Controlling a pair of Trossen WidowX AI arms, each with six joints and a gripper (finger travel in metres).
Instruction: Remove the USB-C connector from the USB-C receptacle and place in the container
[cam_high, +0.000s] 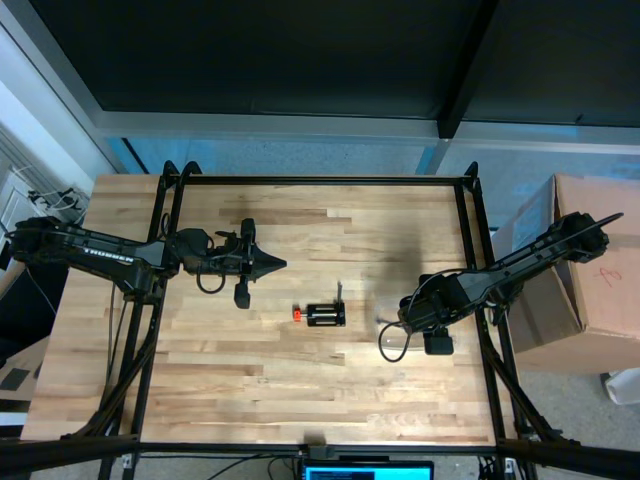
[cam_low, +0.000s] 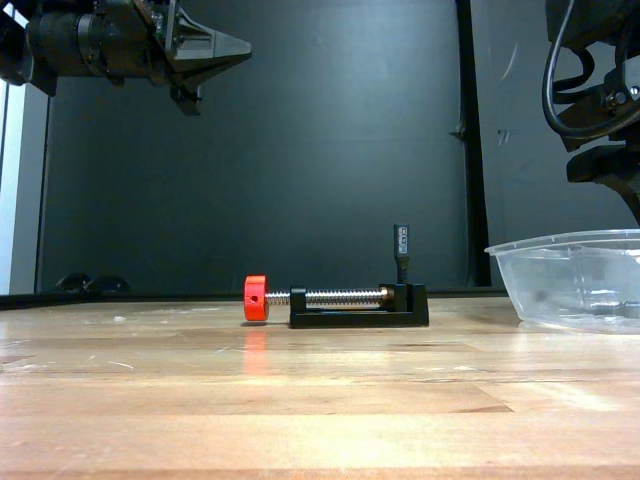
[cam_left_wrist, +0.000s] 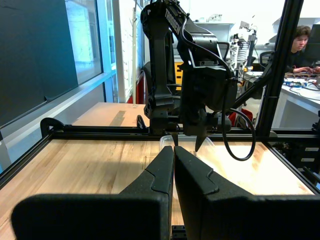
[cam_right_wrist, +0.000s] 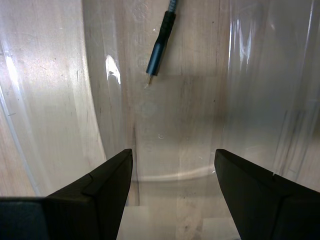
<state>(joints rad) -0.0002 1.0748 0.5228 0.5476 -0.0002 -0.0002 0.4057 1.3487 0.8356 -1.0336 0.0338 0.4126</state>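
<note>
My right gripper (cam_right_wrist: 172, 156) hangs over the container (cam_low: 560, 285), fingers apart. The USB-C connector (cam_right_wrist: 161, 44) lies free inside it, cable cut off from view. Well left of the container, my left gripper (cam_left_wrist: 174, 152) has its fingers pressed together.

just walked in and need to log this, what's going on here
The USB-C connector lies free on the floor of the clear container, with nothing holding it. The right tool hovers open directly above it, over the container. The left tool is shut and empty, raised high on the left. A clamp with a red knob stands on the table between the two arms, touched by neither.
</note>
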